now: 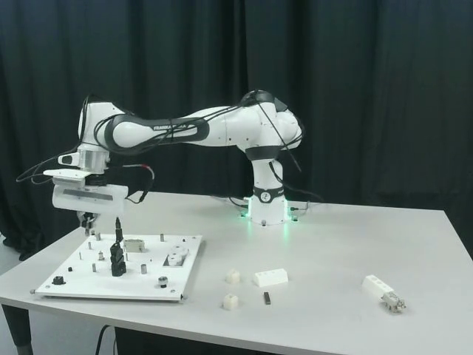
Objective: Place Ethernet.
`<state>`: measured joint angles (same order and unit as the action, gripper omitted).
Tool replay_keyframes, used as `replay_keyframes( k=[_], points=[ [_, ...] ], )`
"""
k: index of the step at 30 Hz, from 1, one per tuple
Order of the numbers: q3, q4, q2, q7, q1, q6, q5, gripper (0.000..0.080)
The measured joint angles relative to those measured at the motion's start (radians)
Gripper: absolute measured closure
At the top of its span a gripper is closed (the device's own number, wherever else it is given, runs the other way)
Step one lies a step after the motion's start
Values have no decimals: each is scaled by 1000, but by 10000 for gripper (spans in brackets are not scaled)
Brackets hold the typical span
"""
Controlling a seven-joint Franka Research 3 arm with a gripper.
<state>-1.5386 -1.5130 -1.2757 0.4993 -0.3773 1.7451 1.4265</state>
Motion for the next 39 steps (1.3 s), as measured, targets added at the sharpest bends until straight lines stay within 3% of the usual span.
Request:
replay_keyframes(
  k=[12,22,30,39],
  points=[
    [-54,1,0,-141,-102,-176,-10,708],
    [-58,-31,-3,-248,-223,-257,-54,708],
    [-58,-105,-16,-292,-358,-262,-82,708],
    [-44,-198,-21,-441,-515,-202,-122,708]
  ],
)
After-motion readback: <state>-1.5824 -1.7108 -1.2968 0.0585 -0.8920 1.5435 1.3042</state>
